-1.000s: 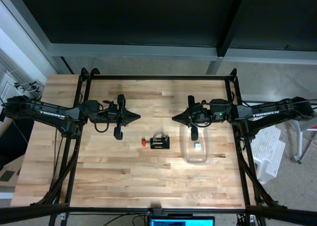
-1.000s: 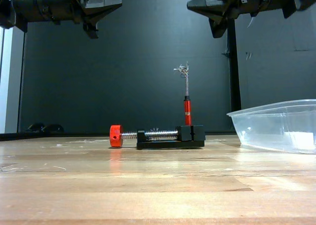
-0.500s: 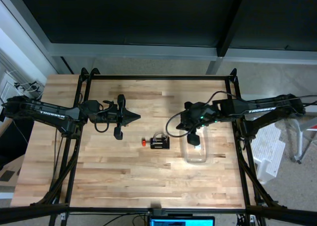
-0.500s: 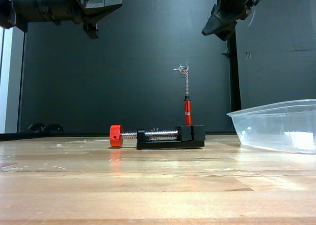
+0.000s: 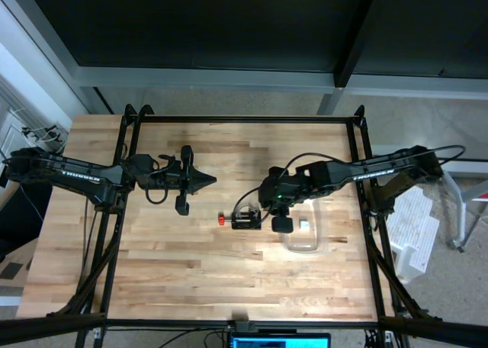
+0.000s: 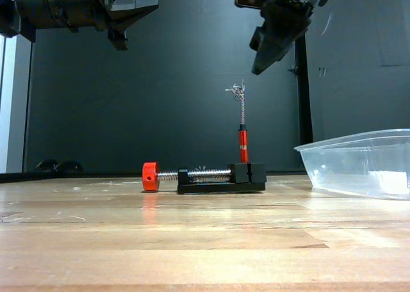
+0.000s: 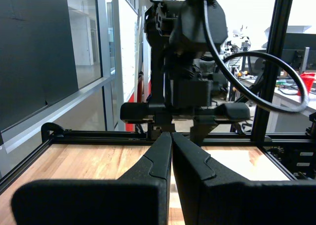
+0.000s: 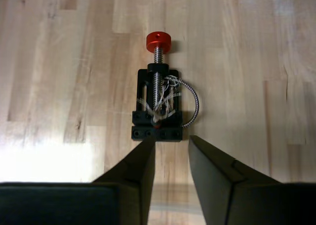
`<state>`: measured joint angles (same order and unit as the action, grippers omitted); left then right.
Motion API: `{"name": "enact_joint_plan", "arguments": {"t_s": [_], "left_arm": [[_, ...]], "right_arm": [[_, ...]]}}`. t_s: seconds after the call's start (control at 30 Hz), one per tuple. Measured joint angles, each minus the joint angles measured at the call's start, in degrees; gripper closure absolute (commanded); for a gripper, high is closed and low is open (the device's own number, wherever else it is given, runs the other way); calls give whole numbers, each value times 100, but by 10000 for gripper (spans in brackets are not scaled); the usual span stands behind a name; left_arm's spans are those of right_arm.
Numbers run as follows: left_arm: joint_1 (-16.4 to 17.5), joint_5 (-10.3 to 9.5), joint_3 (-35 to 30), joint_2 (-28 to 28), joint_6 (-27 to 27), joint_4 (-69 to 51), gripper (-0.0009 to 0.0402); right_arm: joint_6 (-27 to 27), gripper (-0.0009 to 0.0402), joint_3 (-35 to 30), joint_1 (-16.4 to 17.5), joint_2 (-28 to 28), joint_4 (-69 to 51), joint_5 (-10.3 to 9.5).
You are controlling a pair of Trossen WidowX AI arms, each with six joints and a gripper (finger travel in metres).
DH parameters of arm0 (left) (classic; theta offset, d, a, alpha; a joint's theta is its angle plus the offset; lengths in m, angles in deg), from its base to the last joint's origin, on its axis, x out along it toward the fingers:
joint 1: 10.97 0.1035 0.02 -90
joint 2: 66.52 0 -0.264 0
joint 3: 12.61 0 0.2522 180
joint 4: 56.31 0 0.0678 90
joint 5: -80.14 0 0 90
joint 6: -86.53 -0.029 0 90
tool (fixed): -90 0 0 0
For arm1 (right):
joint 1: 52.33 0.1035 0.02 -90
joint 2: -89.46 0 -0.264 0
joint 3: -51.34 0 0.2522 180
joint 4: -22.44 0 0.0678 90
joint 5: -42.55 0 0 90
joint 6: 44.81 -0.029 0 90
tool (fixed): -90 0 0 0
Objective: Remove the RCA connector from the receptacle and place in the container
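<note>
Container one, receptacle one | right hand parted above receptacle | left hand closed, aloft

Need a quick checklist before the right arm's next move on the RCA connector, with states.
1. Right tool open: ok, fingers apart.
2. Right tool above the receptacle, not touching it: ok.
3. RCA connector upright in the receptacle: ok.
4. Tool gap centred on the connector: cannot tell.
5. Container beside the receptacle, open-topped: ok; it holds one small white piece.
6. Left tool shut, high at the table's left, away from the receptacle: ok.
</note>
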<state>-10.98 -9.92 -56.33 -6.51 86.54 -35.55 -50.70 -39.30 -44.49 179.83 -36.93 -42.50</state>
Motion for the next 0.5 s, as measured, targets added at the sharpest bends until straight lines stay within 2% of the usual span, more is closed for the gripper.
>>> {"name": "enact_joint_plan", "arguments": {"t_s": [0.1, 0.3, 0.5], "left_arm": [[0, 0, 0, 0, 0, 2, 393], [0, 2, 2, 0, 2, 2, 393], [0, 0, 2, 0, 0, 2, 393]], "right_arm": [[-22, 238, -337, 37, 291, -299, 151], [-92, 189, -883, 76, 807, -629, 151], [-116, 170, -992, 116, 1174, -643, 149]]}}
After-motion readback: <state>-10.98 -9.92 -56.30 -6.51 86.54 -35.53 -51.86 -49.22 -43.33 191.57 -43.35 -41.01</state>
